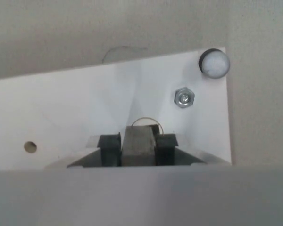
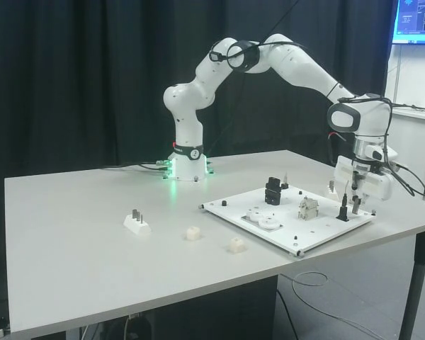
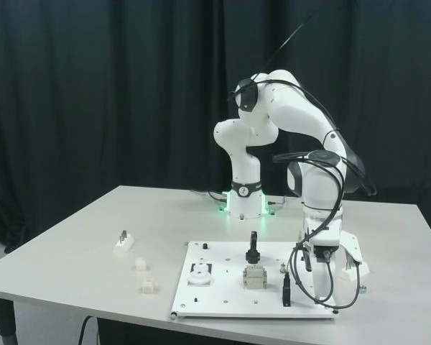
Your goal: Insert square peg 4.
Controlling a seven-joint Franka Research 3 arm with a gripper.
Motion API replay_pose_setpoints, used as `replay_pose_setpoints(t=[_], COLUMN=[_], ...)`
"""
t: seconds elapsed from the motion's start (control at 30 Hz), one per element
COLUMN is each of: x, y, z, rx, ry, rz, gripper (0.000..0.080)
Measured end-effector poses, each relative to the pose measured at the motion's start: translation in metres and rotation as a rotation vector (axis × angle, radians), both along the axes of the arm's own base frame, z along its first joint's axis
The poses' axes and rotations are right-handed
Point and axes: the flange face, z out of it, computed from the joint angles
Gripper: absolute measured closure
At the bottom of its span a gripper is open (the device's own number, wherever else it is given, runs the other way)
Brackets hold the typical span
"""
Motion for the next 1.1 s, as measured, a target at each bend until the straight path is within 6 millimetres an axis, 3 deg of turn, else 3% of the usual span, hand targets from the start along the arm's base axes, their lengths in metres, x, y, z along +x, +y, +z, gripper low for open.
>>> replay_pose_setpoints(t=[1.1], x=[0.0065], y=[-0.0062], z=[0.0007], rx=[0.014], ry=[-0.026], rz=[-0.04], gripper=[0.0652])
